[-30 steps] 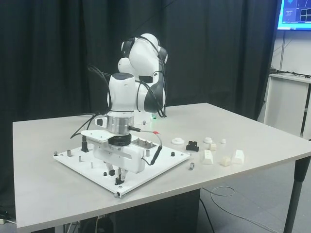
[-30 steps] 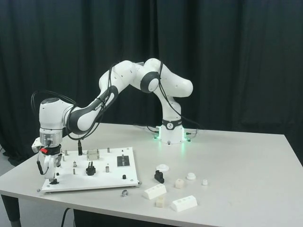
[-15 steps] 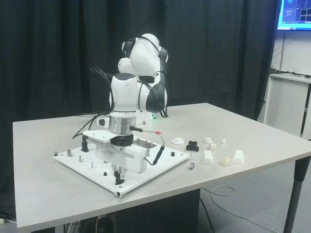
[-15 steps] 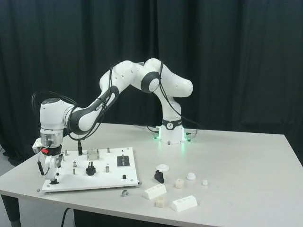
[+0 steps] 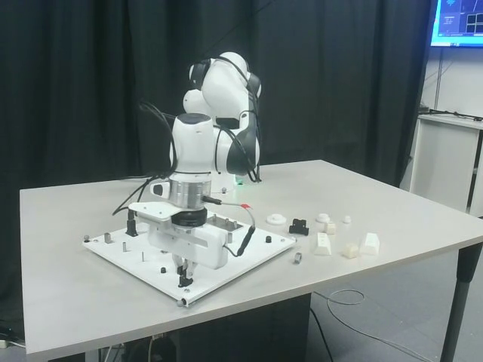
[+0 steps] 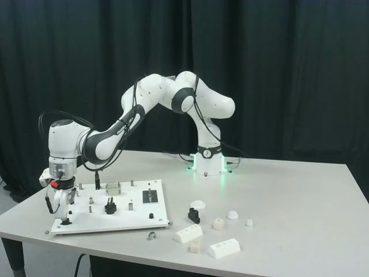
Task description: Remove Ethernet.
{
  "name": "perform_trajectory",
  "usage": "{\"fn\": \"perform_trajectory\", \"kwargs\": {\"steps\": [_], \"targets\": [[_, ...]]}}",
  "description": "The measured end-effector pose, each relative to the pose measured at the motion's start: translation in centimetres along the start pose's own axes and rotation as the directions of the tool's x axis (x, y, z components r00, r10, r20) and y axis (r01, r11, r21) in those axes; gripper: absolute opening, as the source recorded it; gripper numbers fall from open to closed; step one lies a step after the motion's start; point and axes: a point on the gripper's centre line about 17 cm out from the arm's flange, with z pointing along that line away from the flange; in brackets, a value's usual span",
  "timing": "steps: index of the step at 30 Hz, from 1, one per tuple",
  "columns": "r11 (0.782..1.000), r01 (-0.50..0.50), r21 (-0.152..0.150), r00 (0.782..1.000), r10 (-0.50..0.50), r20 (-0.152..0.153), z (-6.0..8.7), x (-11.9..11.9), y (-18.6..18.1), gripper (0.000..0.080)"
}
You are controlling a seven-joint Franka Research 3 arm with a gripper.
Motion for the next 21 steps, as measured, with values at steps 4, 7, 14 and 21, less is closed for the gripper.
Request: {"fn": "perform_trajectory", "kwargs": {"steps": [4,7,14,21], "targets": [[1.000,0.001,-0.003,1.000,-0.001,0.003,-0.5,0.1,0.0,0.0081],[1.000,0.003,-0.008,1.000,-0.003,0.002,-1.2,0.4,0.0,0.0080],[1.000,0.007,-0.024,1.000,-0.006,0.014,-3.1,0.7,0.2,0.0080],[0.999,0.006,-0.033,1.000,-0.005,0.030,-4.4,0.5,0.0,0.0080]]}}
